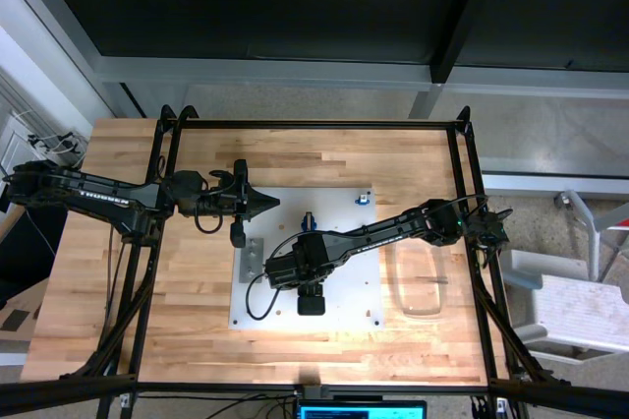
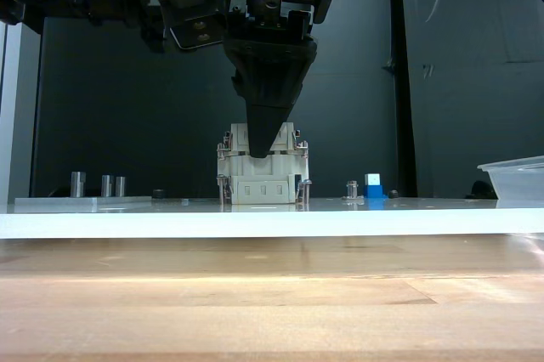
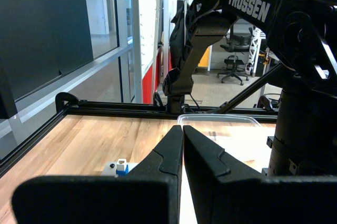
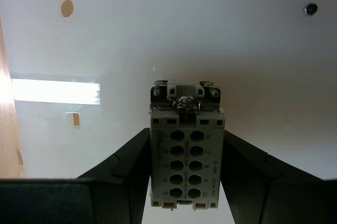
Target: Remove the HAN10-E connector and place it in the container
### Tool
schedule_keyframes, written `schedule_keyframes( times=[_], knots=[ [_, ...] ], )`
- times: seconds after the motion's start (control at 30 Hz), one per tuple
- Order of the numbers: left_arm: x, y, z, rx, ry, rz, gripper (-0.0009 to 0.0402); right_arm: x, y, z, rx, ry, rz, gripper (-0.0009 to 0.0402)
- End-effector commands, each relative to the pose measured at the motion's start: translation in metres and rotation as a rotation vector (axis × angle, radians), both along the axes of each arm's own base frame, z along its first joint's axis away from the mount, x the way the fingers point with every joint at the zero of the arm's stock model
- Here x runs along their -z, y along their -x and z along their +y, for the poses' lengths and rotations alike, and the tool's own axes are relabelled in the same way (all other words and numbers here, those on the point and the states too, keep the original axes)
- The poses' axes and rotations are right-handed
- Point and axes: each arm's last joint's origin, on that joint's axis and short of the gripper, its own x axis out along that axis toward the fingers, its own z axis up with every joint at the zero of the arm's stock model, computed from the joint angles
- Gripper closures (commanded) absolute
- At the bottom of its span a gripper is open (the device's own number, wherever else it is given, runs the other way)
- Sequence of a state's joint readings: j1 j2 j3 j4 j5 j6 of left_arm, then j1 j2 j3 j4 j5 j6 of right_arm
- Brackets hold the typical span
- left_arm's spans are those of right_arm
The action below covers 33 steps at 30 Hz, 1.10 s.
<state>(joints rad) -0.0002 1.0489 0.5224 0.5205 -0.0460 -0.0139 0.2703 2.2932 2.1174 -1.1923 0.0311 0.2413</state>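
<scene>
We clamp the HAN10-E connector by its sides with the right end effector, ready to lift toward the container at right; left end effector hangs closed, far-left.

Both arms are matte black with boxy links, black cables looping off the joints, and white TROSSEN lettering on the links. The left gripper hangs over the far left corner of the white board, its wedge-shaped black fingers pressed tip to tip. The right gripper is down mid-board at the HAN10-E connector: a tapering black wedge under a blocky housing, silver screw heads on a bracket beside it, fingers flat against both connector sides.
</scene>
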Motion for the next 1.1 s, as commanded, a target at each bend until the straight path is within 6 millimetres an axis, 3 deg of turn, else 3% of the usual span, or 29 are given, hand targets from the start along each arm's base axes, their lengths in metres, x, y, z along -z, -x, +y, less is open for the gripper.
schedule_keyframes(
  times=[0.03,0.27,1.1],
  knots=[
    [0.000,0.000,0.000,0.000,0.000,-0.001,0.0393,-0.001,0.001,0.001,-0.012,-0.005,-0.001,0.0341],
    [0.000,0.000,0.000,0.000,0.000,-0.001,0.0393,-0.007,0.003,0.001,-0.022,-0.006,-0.014,0.0364],
    [0.000,0.000,0.000,0.000,0.000,-0.001,0.0393,-0.044,0.019,0.002,-0.030,-0.020,-0.063,0.0366]
  ],
)
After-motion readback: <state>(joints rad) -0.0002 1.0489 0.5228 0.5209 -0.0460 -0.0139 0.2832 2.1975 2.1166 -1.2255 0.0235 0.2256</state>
